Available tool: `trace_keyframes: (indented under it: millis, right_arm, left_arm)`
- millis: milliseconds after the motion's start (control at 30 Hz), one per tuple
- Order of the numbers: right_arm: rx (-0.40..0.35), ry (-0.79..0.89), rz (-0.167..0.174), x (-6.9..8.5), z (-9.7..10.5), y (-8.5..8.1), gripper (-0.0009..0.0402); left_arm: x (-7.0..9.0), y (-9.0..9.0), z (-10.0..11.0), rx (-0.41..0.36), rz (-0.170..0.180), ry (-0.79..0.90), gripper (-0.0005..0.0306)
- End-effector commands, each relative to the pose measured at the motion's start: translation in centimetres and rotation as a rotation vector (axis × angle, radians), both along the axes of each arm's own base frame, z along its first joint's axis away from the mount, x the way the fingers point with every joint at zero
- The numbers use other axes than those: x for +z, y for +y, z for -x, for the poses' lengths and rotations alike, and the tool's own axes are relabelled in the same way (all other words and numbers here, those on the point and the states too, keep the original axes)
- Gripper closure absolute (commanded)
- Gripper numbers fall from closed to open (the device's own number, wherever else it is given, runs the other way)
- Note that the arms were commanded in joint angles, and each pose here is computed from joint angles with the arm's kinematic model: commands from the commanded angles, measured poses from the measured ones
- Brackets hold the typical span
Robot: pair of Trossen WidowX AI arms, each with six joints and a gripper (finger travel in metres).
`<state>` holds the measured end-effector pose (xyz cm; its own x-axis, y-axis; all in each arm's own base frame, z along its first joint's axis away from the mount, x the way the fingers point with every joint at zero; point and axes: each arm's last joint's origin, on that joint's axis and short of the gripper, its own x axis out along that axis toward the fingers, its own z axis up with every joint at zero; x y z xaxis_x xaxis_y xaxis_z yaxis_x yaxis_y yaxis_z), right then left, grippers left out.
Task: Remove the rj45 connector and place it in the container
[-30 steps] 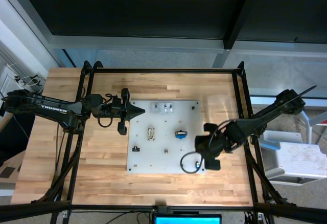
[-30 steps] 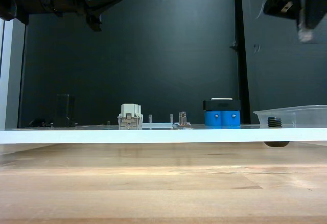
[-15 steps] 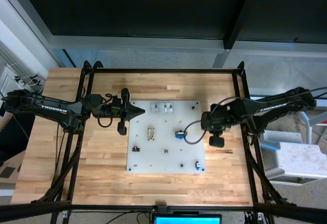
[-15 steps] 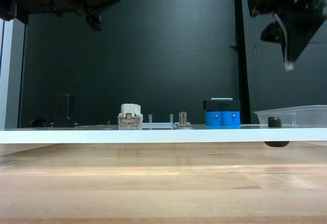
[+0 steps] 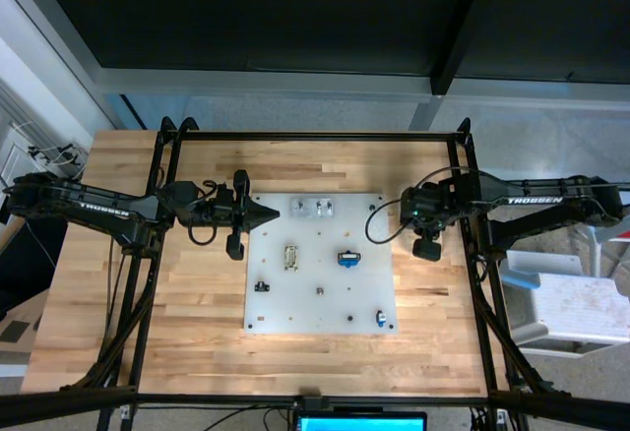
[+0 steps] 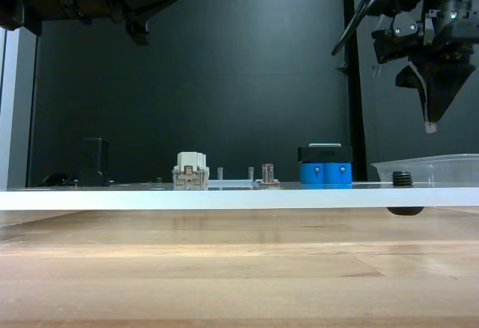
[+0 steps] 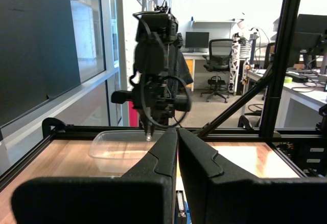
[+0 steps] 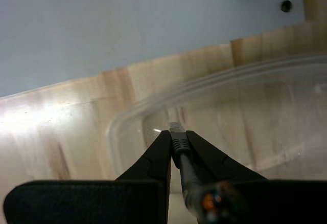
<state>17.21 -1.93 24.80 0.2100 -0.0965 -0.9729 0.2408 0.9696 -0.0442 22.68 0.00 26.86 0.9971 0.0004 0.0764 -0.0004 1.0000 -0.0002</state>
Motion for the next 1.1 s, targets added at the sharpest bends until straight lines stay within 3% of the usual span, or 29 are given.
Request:
trace_keyframes:
  millis: [33, 433, 800, 1100]
  right_arm:
    - [-0.032, 0.021, 0.003, -0.3, 0.6, -0.8, 0.0393]
    - [-0.074, 0.035, 0.006, -0.6, 1.8, -1.8, 0.0378]
    - [-0.09, 0.043, 0.002, -0.6, 1.9, -1.7, 0.0246]
    - [-0.09, 0.044, 0.011, -0.6, 1.9, -1.8, 0.0168]
  left_arm:
    - [0.0, 0.0, 0.0, 0.0, 0.0, 0.0, 0.03]
    - [0.0, 0.0, 0.0, 0.0, 0.0, 0.0, 0.03]
    - [0.0, 0.0, 0.0, 0.0, 0.0, 0.0, 0.03]
    - [0.0, 0.0, 0.0, 0.0, 0.0, 0.0, 0.03]
